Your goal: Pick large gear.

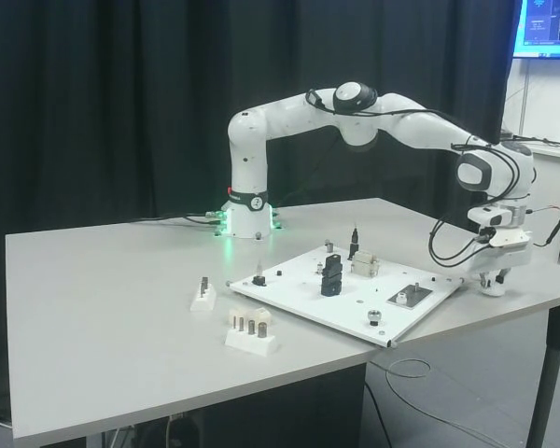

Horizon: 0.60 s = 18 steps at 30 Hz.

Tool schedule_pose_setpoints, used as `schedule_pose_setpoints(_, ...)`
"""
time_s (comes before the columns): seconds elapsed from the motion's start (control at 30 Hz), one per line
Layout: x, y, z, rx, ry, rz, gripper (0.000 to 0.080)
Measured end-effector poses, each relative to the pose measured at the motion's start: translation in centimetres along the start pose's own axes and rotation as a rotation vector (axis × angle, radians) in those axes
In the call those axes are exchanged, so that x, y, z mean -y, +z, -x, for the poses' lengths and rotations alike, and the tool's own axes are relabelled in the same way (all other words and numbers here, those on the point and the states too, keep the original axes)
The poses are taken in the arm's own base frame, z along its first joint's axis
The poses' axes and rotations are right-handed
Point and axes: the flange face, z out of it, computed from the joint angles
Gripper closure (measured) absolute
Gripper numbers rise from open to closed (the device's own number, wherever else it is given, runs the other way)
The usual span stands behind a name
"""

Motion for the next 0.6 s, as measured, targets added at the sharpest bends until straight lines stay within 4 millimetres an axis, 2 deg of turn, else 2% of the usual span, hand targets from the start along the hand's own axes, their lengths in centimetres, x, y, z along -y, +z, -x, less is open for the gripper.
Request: schedule_pose_setpoints(0.6,0.1,-1.8,-0.2,0.029,-0.004,0.011,0.0476)
